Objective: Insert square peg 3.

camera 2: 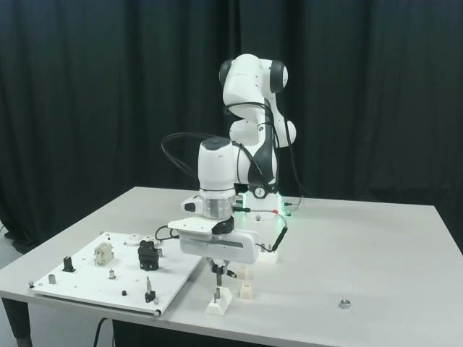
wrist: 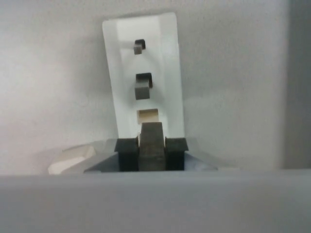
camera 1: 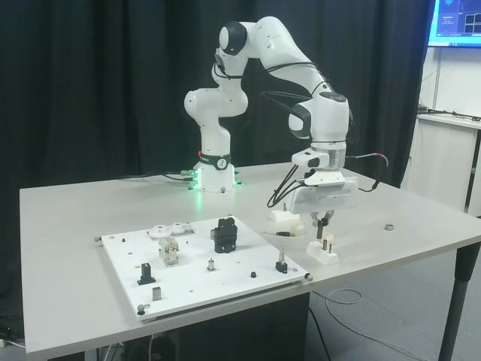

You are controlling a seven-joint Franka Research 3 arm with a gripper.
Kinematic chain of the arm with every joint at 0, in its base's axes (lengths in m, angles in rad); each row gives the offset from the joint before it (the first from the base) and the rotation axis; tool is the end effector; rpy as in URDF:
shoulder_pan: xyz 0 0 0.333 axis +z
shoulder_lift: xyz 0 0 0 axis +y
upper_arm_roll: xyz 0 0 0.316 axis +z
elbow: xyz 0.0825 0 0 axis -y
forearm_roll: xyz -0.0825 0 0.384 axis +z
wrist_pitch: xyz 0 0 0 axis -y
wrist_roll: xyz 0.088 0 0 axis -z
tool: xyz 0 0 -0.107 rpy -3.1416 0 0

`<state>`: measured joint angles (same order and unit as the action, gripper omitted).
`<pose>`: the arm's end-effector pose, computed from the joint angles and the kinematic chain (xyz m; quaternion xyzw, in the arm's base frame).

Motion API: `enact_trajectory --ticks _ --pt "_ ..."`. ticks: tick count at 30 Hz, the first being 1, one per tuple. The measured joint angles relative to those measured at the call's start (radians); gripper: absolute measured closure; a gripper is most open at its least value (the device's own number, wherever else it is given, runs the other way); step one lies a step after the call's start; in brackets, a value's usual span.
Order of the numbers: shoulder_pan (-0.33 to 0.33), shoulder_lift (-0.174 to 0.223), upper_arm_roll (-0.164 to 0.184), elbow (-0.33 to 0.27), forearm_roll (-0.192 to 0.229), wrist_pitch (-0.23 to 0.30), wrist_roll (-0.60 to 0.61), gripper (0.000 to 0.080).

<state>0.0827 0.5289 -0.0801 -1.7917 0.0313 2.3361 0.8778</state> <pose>0.6577 0.0064 0.2582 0.9035 -0.4284 0.0116 0.0042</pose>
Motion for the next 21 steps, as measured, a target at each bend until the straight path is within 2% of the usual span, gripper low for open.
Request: enact_trajectory --ticks 21 --pt "0.0 -0.002 -0.002 0.008 0.0 -0.015 -0.002 0.0693"
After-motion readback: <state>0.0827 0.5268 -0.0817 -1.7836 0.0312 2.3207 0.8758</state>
